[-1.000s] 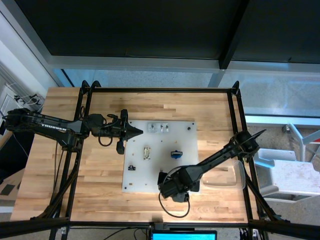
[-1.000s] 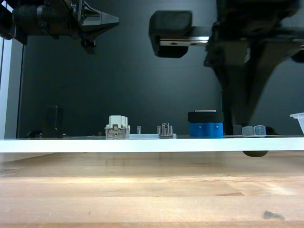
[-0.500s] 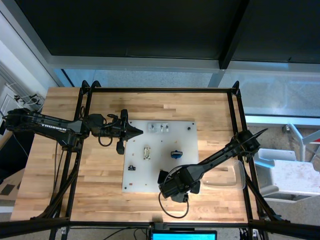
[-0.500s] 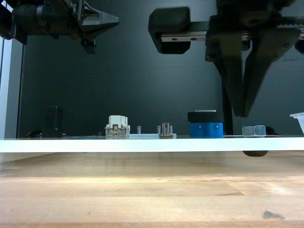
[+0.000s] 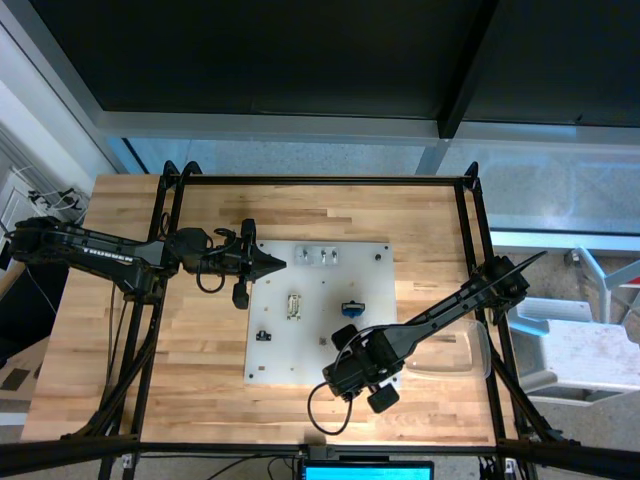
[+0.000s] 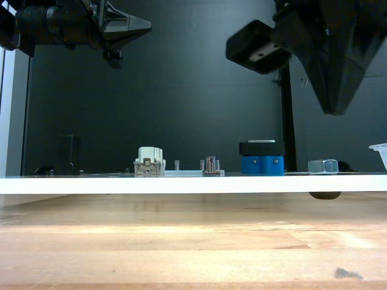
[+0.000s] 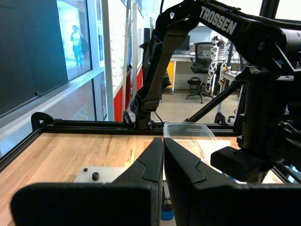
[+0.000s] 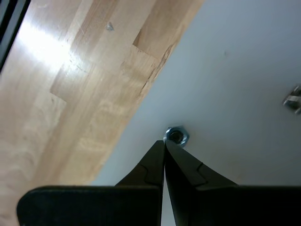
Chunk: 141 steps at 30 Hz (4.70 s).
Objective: Unfasten the M12 fastener and place in the container
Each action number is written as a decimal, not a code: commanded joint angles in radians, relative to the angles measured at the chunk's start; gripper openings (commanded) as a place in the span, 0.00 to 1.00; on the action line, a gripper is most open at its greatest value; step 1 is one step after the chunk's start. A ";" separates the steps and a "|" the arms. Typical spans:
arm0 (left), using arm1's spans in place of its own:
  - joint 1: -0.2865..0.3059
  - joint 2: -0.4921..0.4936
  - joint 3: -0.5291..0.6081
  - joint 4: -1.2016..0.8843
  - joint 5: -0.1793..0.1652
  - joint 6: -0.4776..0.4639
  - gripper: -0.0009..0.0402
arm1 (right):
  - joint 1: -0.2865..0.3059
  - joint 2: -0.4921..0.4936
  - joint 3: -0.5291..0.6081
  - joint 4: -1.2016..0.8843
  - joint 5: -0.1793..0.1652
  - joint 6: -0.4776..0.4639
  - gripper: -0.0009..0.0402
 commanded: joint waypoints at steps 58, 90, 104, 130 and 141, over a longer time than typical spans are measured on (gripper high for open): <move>0.000 0.000 0.000 0.001 0.000 0.000 0.02 | -0.018 -0.033 -0.084 0.071 -0.116 0.460 0.02; 0.000 0.000 0.000 0.000 0.000 0.000 0.02 | -0.020 0.031 -0.102 0.101 -0.023 0.487 0.02; 0.000 0.000 0.000 0.000 0.000 0.000 0.02 | -0.020 -0.008 -0.085 -0.042 0.252 0.641 0.02; 0.000 0.000 0.000 0.000 0.000 0.000 0.02 | -0.006 0.000 -0.114 0.122 -0.061 0.535 0.02; 0.000 0.000 0.000 0.000 0.000 0.000 0.02 | -0.005 0.007 -0.145 0.165 -0.060 0.529 0.02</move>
